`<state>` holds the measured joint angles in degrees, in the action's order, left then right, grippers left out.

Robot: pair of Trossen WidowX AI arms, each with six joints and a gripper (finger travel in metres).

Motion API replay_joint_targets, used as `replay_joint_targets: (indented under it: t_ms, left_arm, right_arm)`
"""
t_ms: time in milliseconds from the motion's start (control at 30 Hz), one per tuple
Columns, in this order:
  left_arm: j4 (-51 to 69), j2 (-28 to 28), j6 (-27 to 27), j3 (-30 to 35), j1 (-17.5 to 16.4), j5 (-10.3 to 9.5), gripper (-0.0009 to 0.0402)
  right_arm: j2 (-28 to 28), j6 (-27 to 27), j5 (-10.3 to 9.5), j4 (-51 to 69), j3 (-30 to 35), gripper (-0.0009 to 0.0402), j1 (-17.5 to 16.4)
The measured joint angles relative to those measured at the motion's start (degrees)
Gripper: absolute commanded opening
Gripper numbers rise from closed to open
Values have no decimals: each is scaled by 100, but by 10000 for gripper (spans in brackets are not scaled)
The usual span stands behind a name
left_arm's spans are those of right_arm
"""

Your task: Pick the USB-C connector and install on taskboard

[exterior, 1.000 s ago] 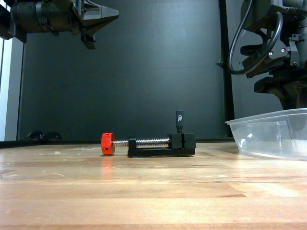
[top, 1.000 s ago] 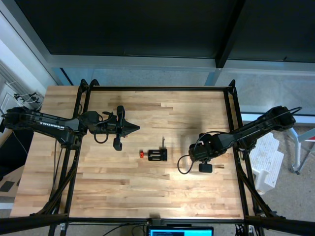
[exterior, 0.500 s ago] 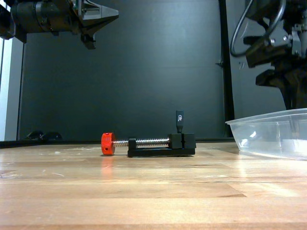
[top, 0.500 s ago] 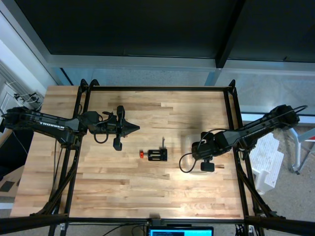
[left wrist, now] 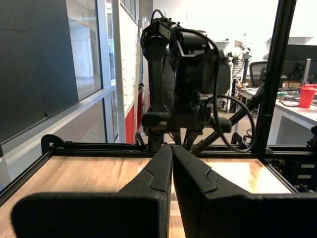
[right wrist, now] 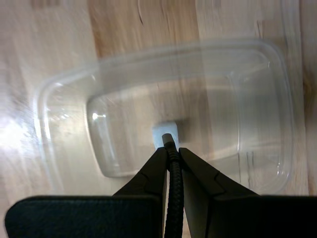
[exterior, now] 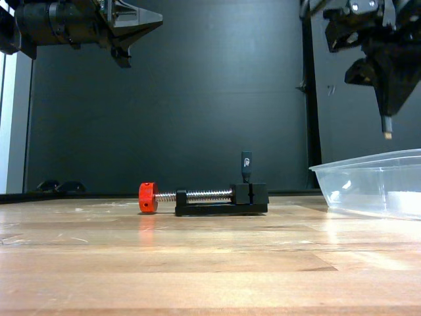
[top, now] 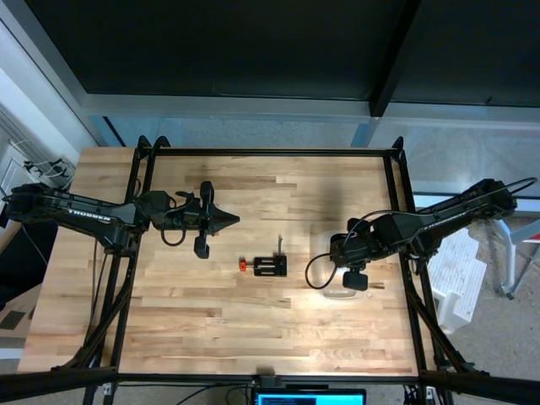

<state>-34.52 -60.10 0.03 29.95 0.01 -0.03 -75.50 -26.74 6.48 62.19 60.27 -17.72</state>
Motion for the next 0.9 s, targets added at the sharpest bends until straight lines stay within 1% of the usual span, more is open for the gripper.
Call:
replay_joint_targets:
  t_ms: [233,333,533,900]
  left_arm:
    - [0,-2,0,0,0,0,0]
    - [2,0,2,0,0,-2,0]
    - [2,-2,0,0,0,0,0]
    - [0,0,0,0,0,-2,0]
  right_arm:
    - [-330,2,26,50,505,0,229]
    - [-568,-13,179,81,828,0,330]
    - [-1307,-133,256,157,1609,0,435]
    - [-2522,-118,254,496,3023,0,514]
